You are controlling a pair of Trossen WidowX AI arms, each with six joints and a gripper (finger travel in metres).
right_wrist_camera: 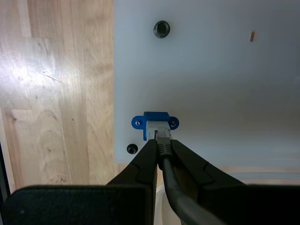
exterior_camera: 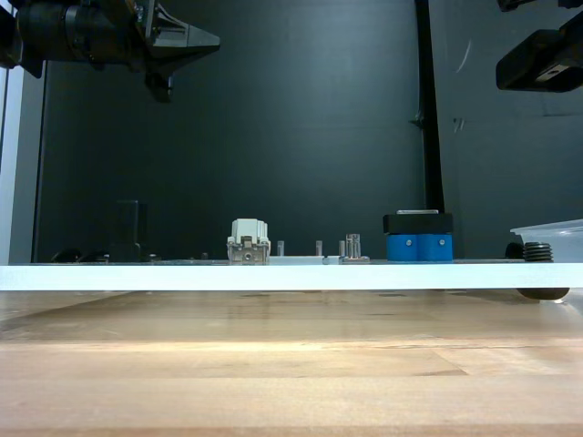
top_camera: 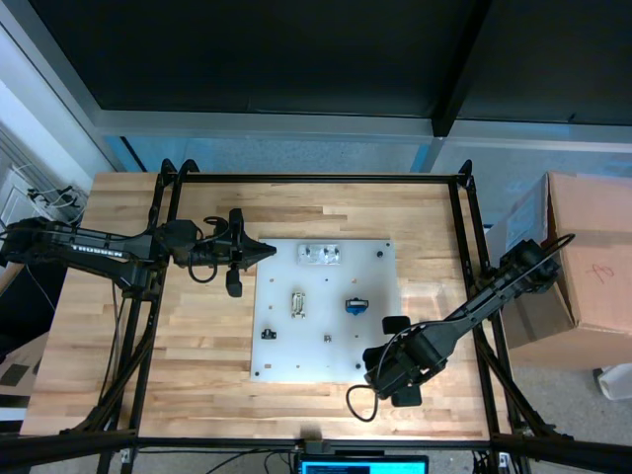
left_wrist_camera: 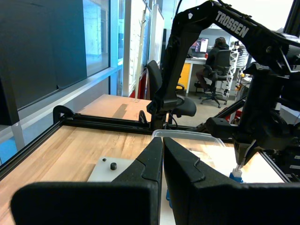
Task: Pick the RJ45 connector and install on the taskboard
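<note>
One grey RJ45 connector [right_wrist_camera: 161,134] was clamped by right claw [right_wrist_camera: 162,143] at blue flanged socket [right_wrist_camera: 140,123], presumably for insertion; left claw [left_wrist_camera: 162,140], closed empty, was raised beside white taskboard [top_camera: 306,360].

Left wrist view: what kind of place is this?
Probably a robotics lab: office chair, a person at a monitor, task board. The left gripper hovers at the board's edge; right gripper holds the RJ45 connector at its blue socket.
</note>
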